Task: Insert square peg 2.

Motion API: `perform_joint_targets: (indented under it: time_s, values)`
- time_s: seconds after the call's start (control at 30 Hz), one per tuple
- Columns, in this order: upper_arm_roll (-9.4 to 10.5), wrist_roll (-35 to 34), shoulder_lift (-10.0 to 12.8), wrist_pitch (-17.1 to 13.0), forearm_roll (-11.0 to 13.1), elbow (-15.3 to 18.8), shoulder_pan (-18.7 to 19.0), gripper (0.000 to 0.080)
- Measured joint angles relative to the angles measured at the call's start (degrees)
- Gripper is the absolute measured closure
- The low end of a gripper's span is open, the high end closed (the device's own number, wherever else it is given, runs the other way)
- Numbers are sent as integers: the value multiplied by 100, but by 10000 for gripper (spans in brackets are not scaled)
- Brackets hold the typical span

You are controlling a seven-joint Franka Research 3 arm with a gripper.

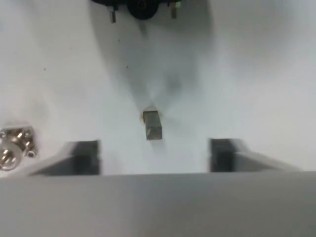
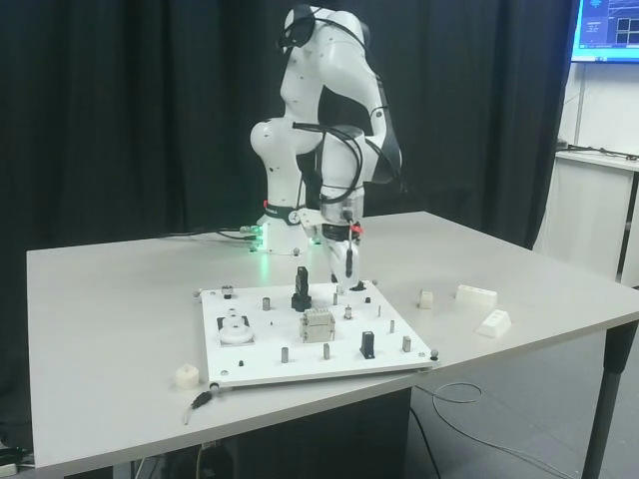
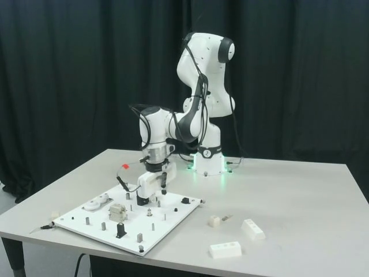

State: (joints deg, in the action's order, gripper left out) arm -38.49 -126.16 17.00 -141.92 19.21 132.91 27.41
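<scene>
- Wrist view: the gripper (image 1: 155,157) hangs over the white board (image 1: 247,74), its two fingers (image 1: 81,157) standing wide apart with nothing between them. One small square peg (image 1: 153,125) stands upright at centre frame, in the gap but touching neither finger. One metal connector (image 1: 15,147) sits at the left edge and one black fitting (image 1: 143,7) at the top edge.
- First room view: the one white arm (image 2: 319,110) reaches down to the far right part of the board (image 2: 310,334), at centre frame, on the grey table (image 2: 100,299). Three white blocks (image 2: 476,294) lie to the right of the board, and one white piece (image 2: 187,376) lies off its lower left corner.
- Second room view: the gripper (image 3: 151,186) is low over the board (image 3: 173,216), left of centre. The same three white blocks (image 3: 225,249) show at lower right.
- The step looks like the approach to the grasp, with the peg not yet held. Next, the gripper should descend squarely around the peg and close on its flat sides.
</scene>
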Motion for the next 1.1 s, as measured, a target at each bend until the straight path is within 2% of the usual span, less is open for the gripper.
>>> perform_joint_targets:
  time_s: [0.1,0.13,0.3,0.33,0.7,1.1]
  values:
    - [-40,19,-92,60,-28,17,1,440]
    - [-53,27,-124,79,-44,21,1,140]
    - [-114,36,-268,175,-113,27,1,140]
    - [-126,36,-297,187,-126,27,1,25]
    - [-311,257,-568,245,-192,-1,1,8]
    - [-487,734,-742,432,-198,-58,0,3]
